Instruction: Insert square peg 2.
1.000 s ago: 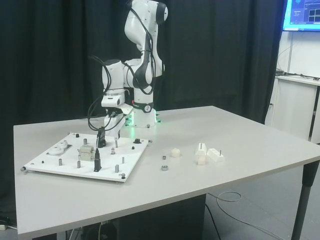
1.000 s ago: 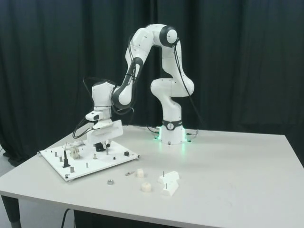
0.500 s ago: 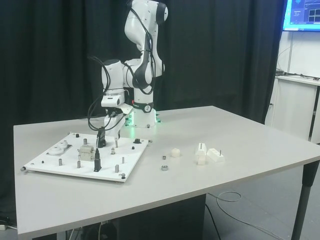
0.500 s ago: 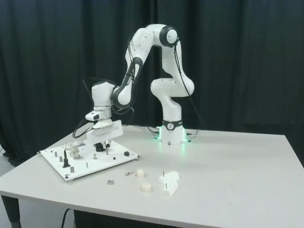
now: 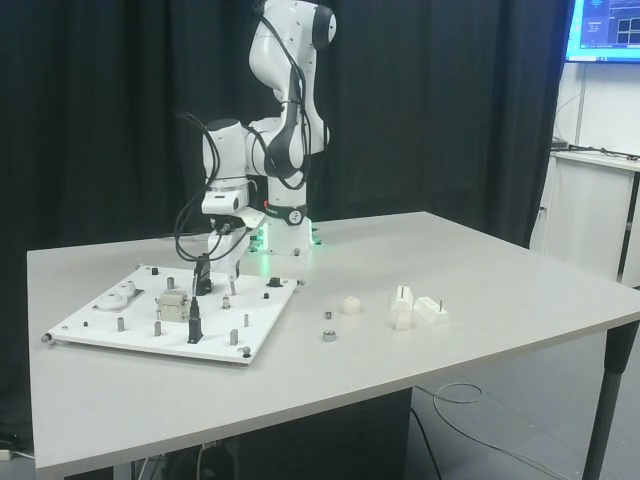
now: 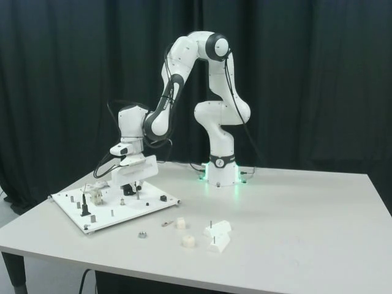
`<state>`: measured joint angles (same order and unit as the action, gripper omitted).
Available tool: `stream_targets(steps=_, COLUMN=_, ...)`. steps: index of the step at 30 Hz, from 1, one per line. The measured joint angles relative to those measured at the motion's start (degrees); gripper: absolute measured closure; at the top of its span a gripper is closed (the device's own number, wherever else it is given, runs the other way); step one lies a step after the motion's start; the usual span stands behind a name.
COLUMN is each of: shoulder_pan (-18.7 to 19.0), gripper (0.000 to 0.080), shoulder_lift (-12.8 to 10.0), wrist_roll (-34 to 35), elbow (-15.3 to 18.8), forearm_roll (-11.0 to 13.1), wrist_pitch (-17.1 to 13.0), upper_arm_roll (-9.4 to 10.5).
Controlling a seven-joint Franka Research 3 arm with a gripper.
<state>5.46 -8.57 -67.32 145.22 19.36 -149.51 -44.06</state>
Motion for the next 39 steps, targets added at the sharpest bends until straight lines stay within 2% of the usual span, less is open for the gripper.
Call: stream_targets(steps=39, shoulder_pan=-0.08, gripper=0.0732, shoulder_lift=0.23, wrist_roll=-5.4, elbow=0.04, forearm_roll=0.57, wrist_pitch=0.44, upper_arm_roll=0.06)
